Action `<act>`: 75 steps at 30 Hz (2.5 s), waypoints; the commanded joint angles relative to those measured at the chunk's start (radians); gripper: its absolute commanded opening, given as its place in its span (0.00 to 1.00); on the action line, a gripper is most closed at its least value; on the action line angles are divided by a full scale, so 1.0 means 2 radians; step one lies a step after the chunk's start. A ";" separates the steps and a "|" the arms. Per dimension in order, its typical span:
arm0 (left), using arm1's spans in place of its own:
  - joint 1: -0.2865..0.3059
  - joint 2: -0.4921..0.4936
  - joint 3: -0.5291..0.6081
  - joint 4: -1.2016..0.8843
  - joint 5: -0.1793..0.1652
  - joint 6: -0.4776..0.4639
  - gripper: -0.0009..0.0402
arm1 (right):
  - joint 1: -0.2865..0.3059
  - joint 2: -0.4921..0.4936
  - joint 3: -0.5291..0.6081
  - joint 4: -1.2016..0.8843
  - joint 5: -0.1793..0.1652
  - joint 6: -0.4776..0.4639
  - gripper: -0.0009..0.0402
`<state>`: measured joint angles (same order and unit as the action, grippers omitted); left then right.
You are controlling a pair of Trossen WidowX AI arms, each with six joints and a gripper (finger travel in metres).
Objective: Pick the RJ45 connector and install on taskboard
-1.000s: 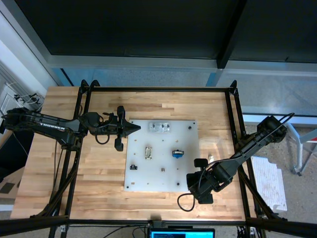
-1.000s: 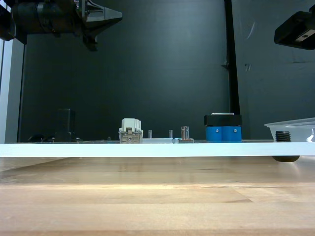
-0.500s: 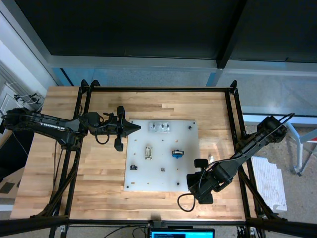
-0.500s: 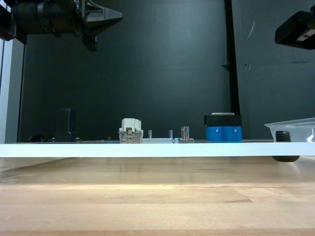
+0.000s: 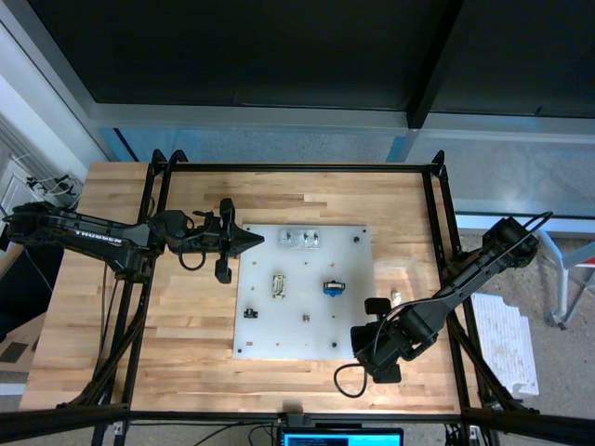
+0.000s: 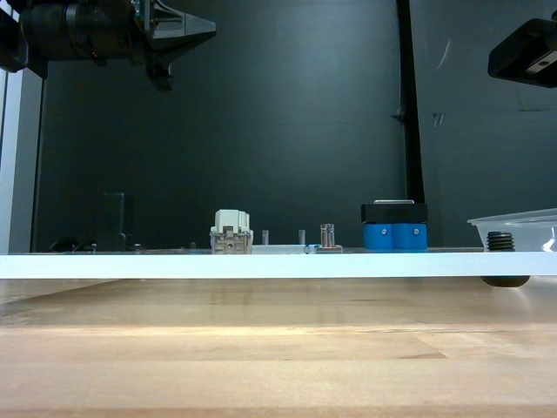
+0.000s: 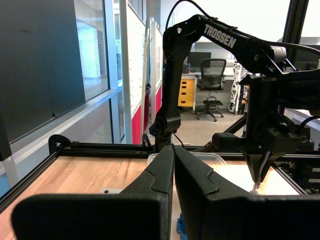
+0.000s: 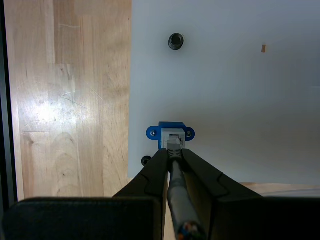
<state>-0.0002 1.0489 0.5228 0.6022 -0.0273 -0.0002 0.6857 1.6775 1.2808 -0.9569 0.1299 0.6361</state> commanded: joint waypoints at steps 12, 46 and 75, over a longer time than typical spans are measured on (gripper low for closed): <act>0.000 0.000 0.000 0.000 0.000 0.000 0.02 | 0.000 0.000 -0.001 0.001 0.001 -0.003 0.05; 0.000 0.000 0.000 0.000 0.000 0.000 0.02 | -0.001 0.016 -0.002 0.003 0.001 -0.010 0.05; 0.000 0.000 0.000 0.000 0.000 0.000 0.02 | 0.000 0.015 -0.024 0.030 -0.001 -0.008 0.05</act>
<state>-0.0002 1.0489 0.5224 0.6022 -0.0269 -0.0002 0.6857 1.7096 1.2320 -0.8963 0.1295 0.6205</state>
